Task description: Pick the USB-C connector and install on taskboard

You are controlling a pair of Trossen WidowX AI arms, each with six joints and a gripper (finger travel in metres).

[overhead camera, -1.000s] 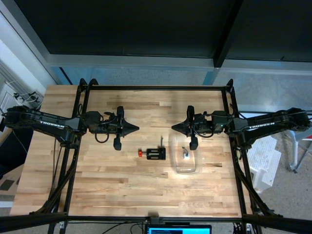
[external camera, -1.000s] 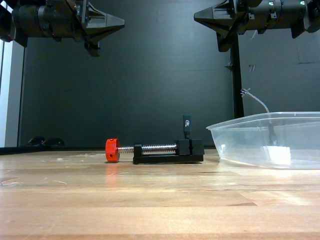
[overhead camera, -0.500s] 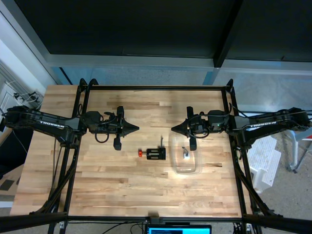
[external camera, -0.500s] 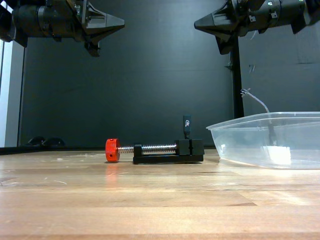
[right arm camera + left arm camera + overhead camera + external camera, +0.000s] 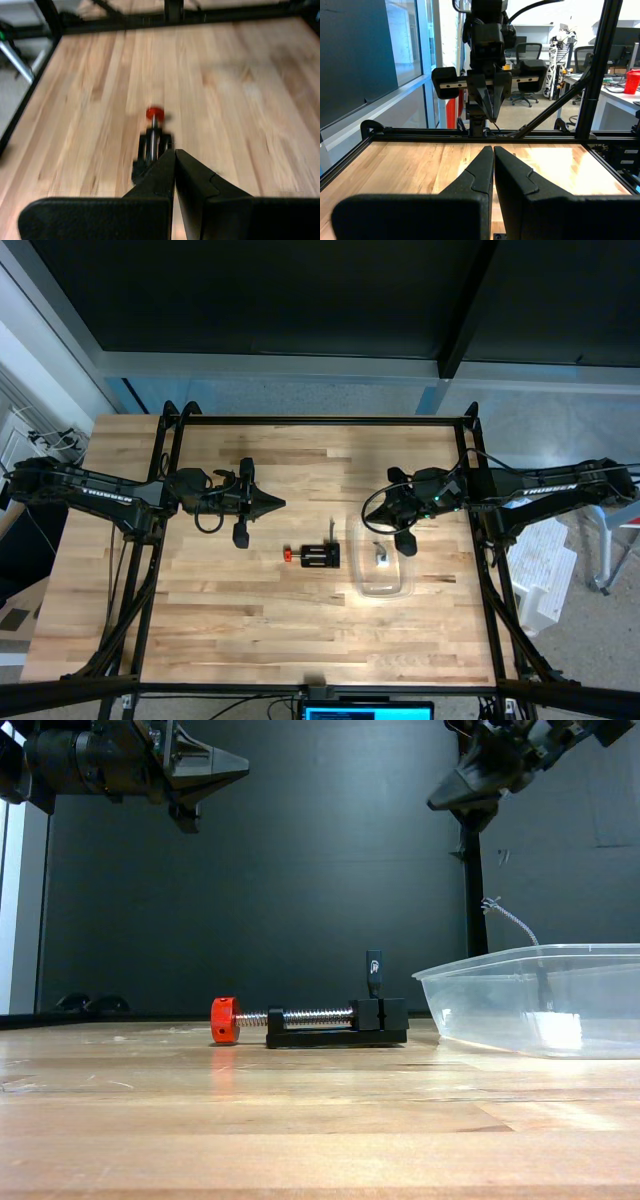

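The taskboard [image 5: 318, 556] is a small black block with an orange-red knob [image 5: 287, 555], lying mid-table; it also shows in the low view [image 5: 340, 1020] and the right wrist view [image 5: 151, 148]. The USB-C connector [image 5: 377, 545] is a slim dark piece lying inside the clear tray, beside a tiny white piece [image 5: 382, 561]. My right gripper [image 5: 367, 520] hangs high over the tray's far left corner, shut and empty, tilted down toward the taskboard [image 5: 433, 802] [image 5: 174, 150]. My left gripper [image 5: 283, 504] is held high at the left, shut on nothing [image 5: 246, 763] [image 5: 493, 148].
The clear plastic tray [image 5: 392, 589] stands just right of the taskboard [image 5: 480, 1005]. A thin dark post [image 5: 373, 972] sticks up from the taskboard's block end. Black frame rails [image 5: 320, 421] border the table's far edge and sides.
My right gripper has pitched nose-down toward the table and drawn slightly to the right. The left arm, taskboard and tray have not moved.
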